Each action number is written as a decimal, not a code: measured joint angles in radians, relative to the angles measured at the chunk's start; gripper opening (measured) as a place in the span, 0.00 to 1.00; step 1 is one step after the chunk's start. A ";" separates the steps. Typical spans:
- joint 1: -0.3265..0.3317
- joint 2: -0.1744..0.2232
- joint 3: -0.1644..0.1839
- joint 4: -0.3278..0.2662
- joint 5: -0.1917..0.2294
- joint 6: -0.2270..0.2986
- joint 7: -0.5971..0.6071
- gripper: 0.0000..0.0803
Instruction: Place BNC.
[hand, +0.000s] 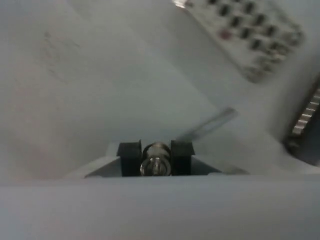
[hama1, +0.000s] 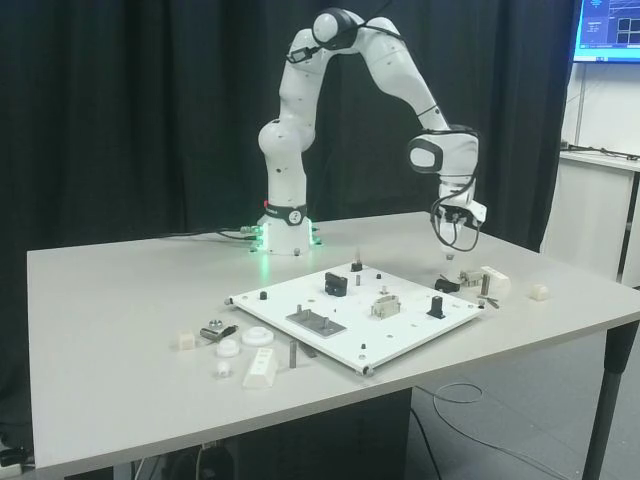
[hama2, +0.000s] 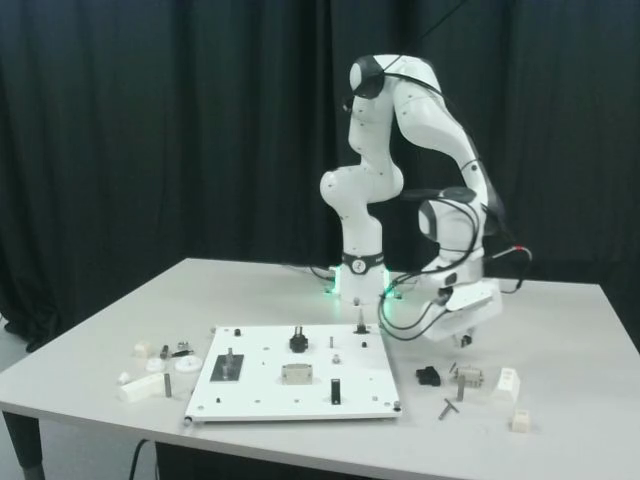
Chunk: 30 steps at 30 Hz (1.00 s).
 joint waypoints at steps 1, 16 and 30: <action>0.004 0.005 0.007 0.002 -0.009 0.004 0.024 0.15; 0.013 0.069 0.070 0.046 -0.092 0.012 0.235 0.15; 0.013 0.093 0.088 0.095 -0.092 -0.020 0.235 0.46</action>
